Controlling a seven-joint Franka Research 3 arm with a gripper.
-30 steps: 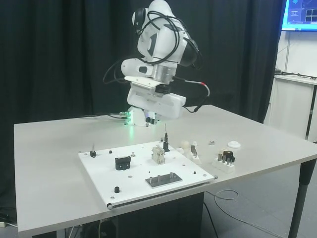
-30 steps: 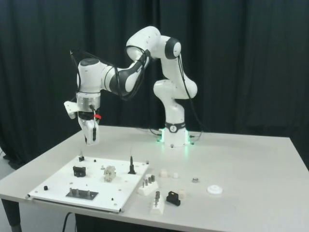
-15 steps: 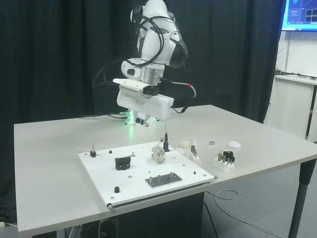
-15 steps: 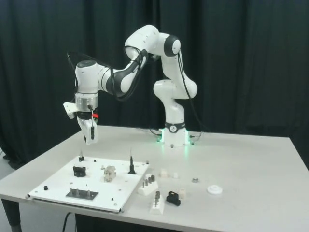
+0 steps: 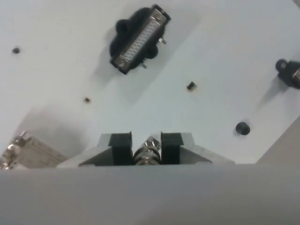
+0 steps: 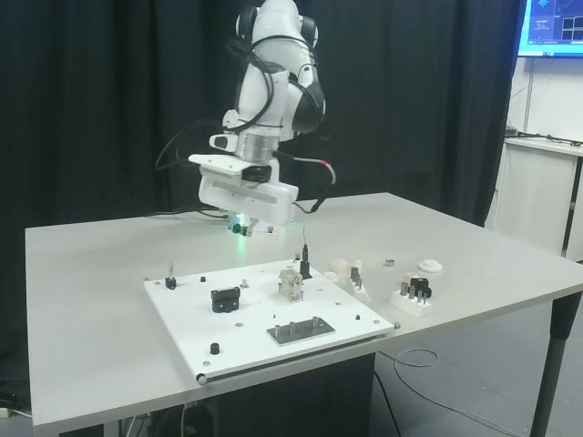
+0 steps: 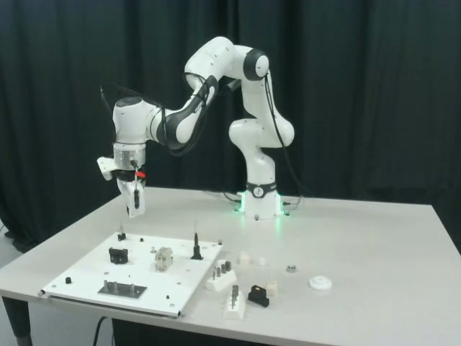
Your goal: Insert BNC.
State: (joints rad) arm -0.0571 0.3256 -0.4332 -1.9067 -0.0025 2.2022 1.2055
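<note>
Wrist view shows the BNC connector (image 5: 147, 152) pinched between the two black fingertips of the gripper (image 5: 146, 149), its metal barrel end pointing down toward the white board (image 5: 70, 70) below; the claw is pressed together on it, pads on either side of the barrel; the part looks to be a small, rigid, light metal plug, smooth and round enough that it could twist or slip in the pads if it meets its socket off-axis, so a hold across the barrel as shown, with the mating end clear of the fingertips, seems the sensible place to take it; below the claw and ahead of it lies a black D-sub connector (image 5: 138, 39), its row of pins facing up; further out, near the board's edge, stands a black post (image 5: 290, 72) that is probably the BNC socket, though that cannot be told for sure; a small black knob (image 5: 242, 128) sits between it and the claw; a metal block (image 5: 18, 149) shows close beside the claw on the other side; in the first room view the gripper (image 6: 240, 217) hangs well above the board (image 6: 182, 309), apart from everything on it; the grey table (image 6: 82, 264) carries the board, and beyond it are loose white fixtures (image 6: 412, 298).
</note>
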